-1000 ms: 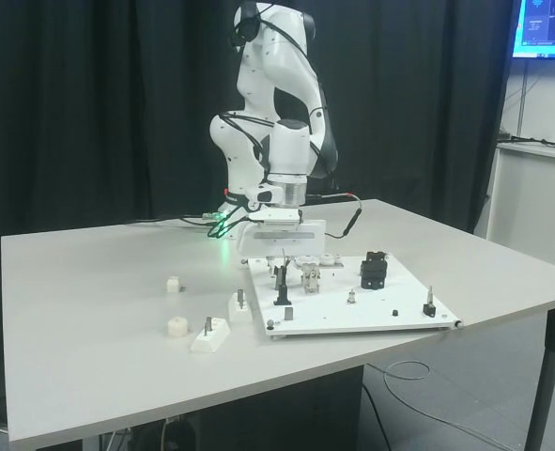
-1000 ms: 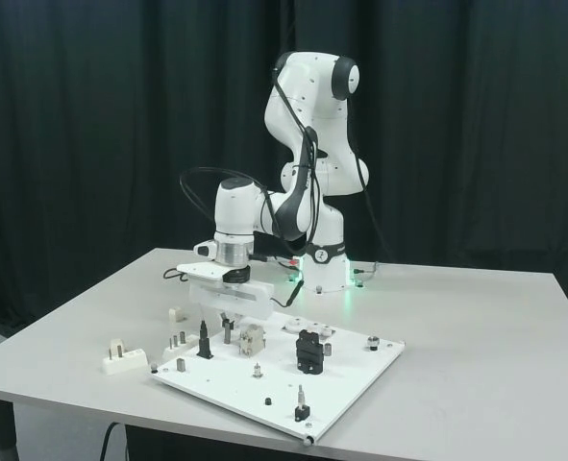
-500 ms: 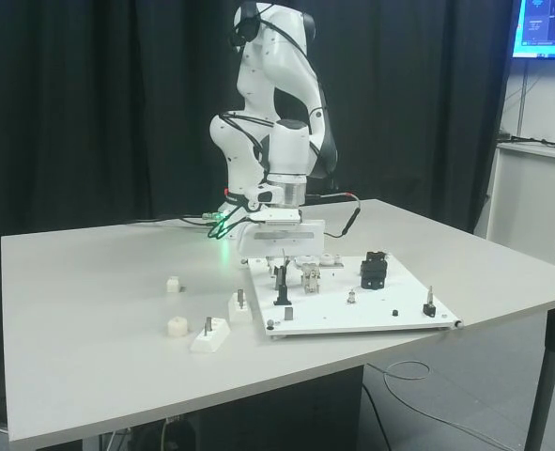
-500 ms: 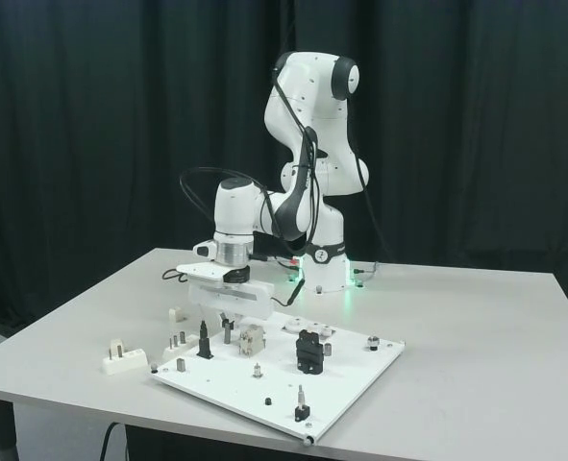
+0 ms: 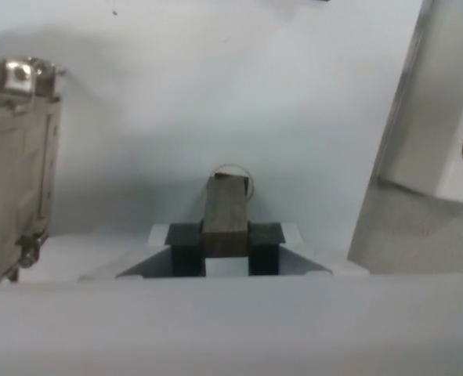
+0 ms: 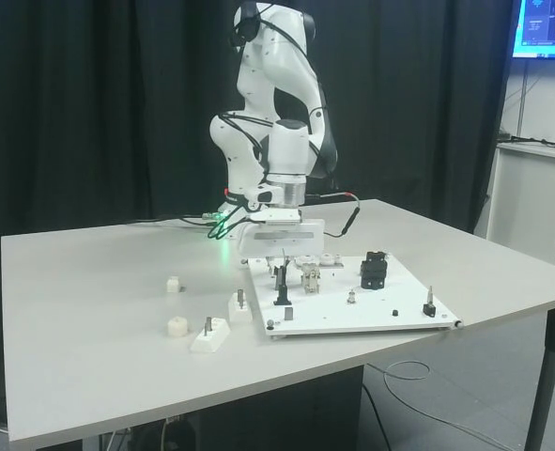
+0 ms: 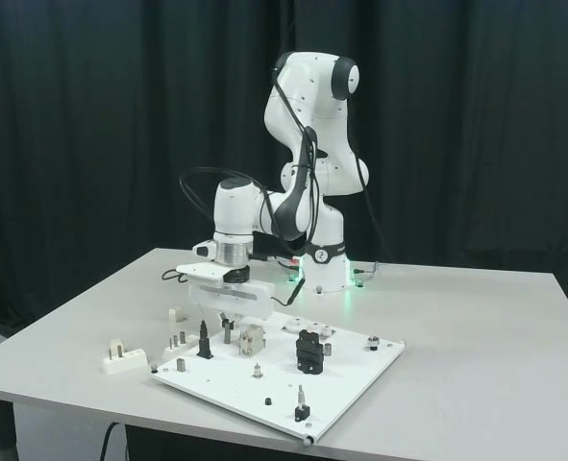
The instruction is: Insert square peg 3.
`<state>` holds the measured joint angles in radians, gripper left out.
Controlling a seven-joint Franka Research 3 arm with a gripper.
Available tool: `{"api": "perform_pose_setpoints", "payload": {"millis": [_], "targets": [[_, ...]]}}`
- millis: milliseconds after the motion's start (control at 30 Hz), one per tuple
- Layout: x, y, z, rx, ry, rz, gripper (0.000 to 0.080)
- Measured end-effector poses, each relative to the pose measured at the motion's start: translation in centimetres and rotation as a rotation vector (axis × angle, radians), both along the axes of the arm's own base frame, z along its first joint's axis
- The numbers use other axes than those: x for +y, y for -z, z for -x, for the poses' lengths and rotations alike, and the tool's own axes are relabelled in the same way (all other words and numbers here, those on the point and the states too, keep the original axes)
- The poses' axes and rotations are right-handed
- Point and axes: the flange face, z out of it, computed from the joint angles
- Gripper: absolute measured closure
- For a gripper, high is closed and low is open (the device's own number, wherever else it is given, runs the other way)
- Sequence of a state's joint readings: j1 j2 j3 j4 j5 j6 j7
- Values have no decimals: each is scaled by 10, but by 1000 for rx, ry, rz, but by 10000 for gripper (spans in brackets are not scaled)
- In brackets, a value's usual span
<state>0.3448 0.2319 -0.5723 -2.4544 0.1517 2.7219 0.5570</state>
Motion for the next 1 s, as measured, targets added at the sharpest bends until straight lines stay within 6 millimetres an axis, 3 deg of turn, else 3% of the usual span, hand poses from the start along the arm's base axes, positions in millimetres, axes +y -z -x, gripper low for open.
{"api": "perform_pose_setpoints", "payload": {"millis": [633, 1000], "targets": [[-9, 0, 2, -13, 169, -60, 689], [-9, 0, -1, -5, 181, -66, 689]]}}
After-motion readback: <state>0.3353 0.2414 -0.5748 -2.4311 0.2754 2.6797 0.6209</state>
